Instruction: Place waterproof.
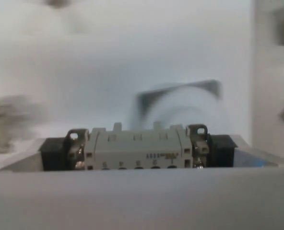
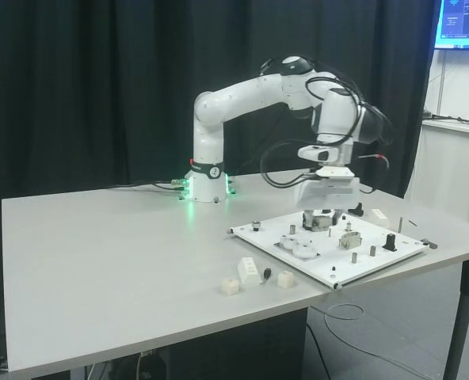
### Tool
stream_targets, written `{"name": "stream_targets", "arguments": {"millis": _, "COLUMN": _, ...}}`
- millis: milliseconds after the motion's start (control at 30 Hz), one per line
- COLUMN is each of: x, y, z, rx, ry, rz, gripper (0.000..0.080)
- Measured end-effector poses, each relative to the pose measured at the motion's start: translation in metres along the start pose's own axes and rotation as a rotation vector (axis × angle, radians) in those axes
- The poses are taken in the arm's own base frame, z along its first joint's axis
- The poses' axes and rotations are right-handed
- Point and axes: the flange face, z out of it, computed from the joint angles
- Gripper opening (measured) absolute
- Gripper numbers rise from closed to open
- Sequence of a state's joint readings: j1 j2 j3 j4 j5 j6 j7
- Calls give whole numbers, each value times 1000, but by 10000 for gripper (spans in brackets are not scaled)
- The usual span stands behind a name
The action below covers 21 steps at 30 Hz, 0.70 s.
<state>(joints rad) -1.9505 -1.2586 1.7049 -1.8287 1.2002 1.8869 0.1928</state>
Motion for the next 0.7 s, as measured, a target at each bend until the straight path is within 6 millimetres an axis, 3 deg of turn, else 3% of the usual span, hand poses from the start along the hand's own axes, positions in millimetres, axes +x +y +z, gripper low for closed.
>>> {"name": "stream_targets", "arguments": {"millis": 700, "x": 59, "y": 108, "z": 33, "rx": -29, "ry": 48, "rz": -18, "gripper": 620}}
